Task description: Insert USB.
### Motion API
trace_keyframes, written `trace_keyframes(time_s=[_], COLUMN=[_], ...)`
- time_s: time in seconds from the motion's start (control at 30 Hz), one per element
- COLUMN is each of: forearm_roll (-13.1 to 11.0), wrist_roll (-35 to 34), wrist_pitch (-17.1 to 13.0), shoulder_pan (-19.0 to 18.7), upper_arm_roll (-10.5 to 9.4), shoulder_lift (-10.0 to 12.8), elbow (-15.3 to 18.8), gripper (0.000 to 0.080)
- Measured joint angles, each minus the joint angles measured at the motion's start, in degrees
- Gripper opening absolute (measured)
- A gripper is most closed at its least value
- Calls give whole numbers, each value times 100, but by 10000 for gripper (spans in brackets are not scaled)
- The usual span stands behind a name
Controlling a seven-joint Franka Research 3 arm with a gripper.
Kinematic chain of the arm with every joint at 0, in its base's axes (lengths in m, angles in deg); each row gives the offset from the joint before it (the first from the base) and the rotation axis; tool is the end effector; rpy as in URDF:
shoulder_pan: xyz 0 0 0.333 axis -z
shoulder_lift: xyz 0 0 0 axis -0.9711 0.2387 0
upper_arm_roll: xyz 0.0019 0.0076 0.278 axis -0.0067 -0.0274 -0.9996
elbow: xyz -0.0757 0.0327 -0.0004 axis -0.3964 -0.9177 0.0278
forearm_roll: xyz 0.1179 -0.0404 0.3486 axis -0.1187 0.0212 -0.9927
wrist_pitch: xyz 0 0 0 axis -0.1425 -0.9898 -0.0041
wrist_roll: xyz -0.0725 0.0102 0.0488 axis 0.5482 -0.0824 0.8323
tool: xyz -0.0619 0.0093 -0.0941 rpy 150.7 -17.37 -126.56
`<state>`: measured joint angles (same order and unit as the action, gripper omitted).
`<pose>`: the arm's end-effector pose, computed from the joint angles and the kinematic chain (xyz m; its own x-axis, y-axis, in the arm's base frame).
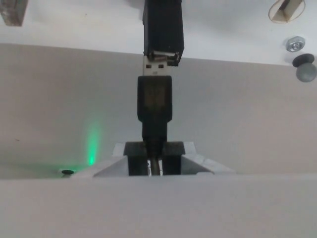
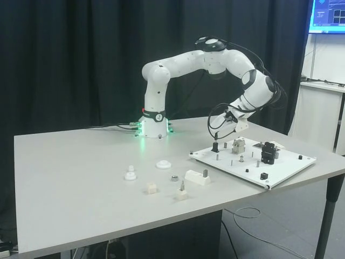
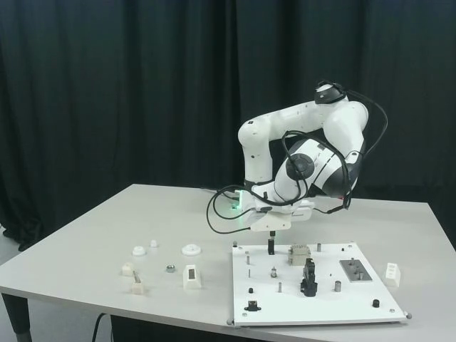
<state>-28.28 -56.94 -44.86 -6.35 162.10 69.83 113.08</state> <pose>0.4738 0.1332 0.2287 0.7559 -0.4509 -0.4747 -0.1943 -0.8469 0.4949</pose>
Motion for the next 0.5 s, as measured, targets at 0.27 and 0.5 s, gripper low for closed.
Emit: trace_keyframes(time_s=[0.27,0.5], forearm_roll=[0,0], wrist_roll=[0,-28], wrist_pitch=[-28,-51], shoulder_pan=[1,7], upper_arm_roll=[0,2], shoulder_lift=[0,0], elbow=[-10,-20], gripper=[58,58])
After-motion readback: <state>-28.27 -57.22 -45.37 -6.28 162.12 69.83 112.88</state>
